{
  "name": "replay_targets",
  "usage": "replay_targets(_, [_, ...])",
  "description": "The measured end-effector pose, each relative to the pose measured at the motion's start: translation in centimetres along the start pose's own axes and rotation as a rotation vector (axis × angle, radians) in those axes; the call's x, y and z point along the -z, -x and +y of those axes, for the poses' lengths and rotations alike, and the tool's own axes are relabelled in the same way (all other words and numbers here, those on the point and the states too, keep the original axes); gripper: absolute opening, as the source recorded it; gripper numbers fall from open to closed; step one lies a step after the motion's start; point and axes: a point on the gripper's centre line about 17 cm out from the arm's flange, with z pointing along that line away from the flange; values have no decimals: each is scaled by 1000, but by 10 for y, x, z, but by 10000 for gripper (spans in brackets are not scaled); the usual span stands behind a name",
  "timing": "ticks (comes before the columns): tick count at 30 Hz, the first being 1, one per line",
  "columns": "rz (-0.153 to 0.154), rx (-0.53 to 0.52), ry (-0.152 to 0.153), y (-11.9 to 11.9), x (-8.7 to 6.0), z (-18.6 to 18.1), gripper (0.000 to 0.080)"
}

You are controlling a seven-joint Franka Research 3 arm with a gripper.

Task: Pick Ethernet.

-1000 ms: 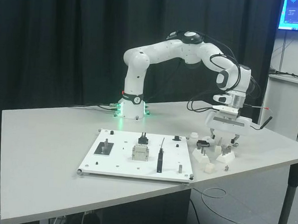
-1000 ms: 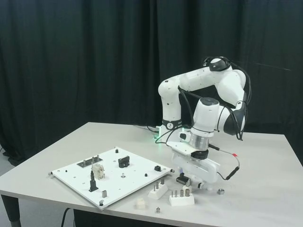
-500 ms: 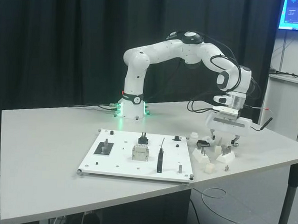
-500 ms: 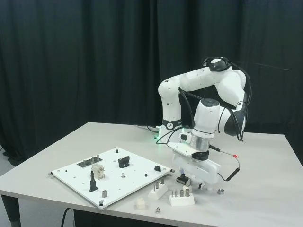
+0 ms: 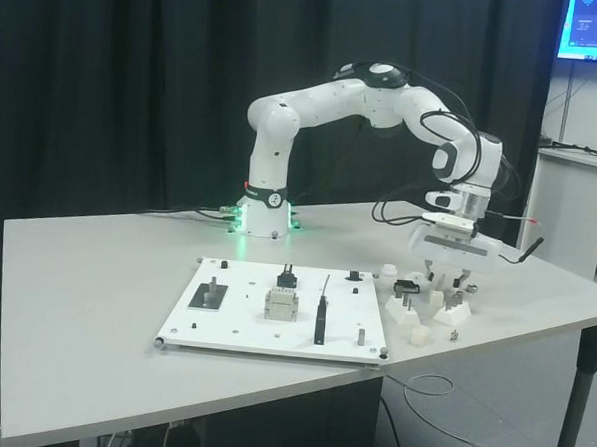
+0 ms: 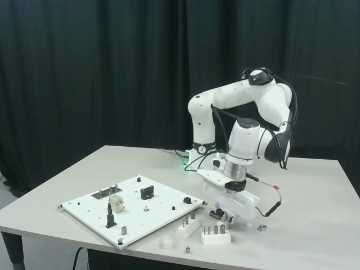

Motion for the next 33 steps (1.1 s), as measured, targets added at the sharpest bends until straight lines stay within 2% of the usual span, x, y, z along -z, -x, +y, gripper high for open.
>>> replay_targets(3, [-2, -3, 3, 0, -2, 2, 674])
replay_targets(5, [-4, -4, 4, -1, -3, 3, 351])
replay_targets(10, [-8, -6, 7, -1, -5, 5, 351])
replay_targets(11, [-9, -6, 7, -1, -6, 5, 184])
replay_targets(18, [-9, -7, 8, -1, -6, 6, 184])
replay_targets(19, [-9, -7, 8, -2, -6, 6, 73])
replay_targets(26, [0, -9, 12, -6, -1, 9, 75])
replay_targets(33, [6, -17, 11, -14, 17, 13, 75])
